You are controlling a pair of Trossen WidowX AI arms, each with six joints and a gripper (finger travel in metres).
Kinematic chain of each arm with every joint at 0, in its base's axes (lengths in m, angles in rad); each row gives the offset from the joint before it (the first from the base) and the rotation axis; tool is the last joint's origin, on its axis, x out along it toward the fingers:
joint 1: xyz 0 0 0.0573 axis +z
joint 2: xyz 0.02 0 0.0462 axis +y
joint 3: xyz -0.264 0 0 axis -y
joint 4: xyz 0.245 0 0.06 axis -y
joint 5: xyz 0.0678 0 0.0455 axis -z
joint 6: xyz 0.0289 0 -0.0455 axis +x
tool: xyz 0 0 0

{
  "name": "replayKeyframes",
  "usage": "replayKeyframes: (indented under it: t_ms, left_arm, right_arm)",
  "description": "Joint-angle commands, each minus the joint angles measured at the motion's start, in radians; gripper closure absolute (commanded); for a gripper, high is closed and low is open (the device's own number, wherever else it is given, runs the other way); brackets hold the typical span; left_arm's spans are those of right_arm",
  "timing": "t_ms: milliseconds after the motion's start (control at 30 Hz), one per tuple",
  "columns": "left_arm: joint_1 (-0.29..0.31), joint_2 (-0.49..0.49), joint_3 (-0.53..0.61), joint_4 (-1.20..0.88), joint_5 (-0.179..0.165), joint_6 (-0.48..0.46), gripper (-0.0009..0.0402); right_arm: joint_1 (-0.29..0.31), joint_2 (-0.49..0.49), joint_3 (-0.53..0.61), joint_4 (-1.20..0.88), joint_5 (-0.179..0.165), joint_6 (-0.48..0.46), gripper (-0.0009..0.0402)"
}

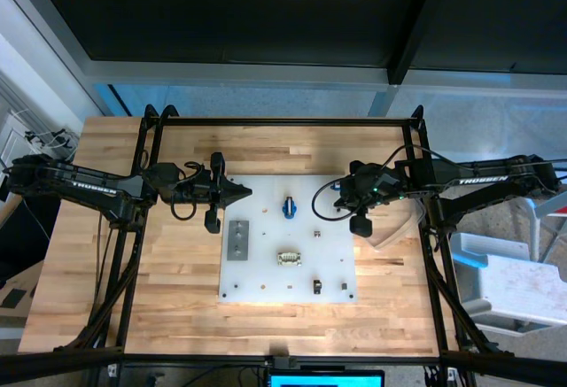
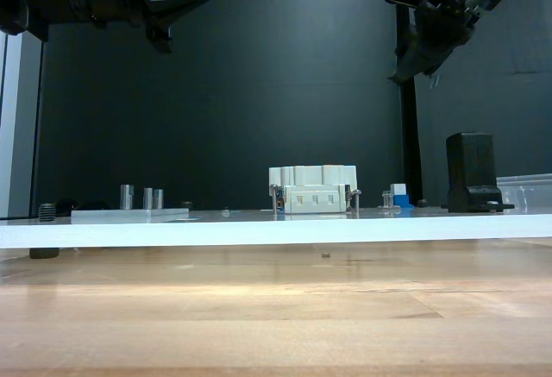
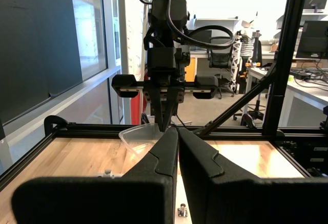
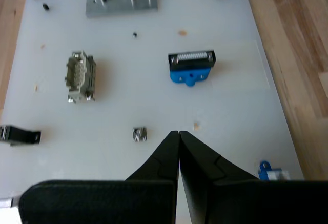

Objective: Pick the 16mm bar from the taskboard and place it in the container

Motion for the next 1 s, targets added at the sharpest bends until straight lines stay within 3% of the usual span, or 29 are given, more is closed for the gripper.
replayKeyframes:
  t_ms: [33,500,1000]
  left_arm:
    - [0.000,0.000,0.000,0.000,0.000,0.000,0.0393]
    - [0.000,0.000,0.000,0.000,0.000,0.000,0.0393]
    - [0.000,0.000,0.000,0.000,0.000,0.000,0.0393]
  right_arm:
    - [0.000,0.013,0.032,-0.056,0.000,0.001,0.0393]
    - [0.005,0.149,0.191,-0.366,-0.006,0.027,0.0393]
    - [0.046,0.267,0.230,-0.467,-0.012,0.056,0.0393]
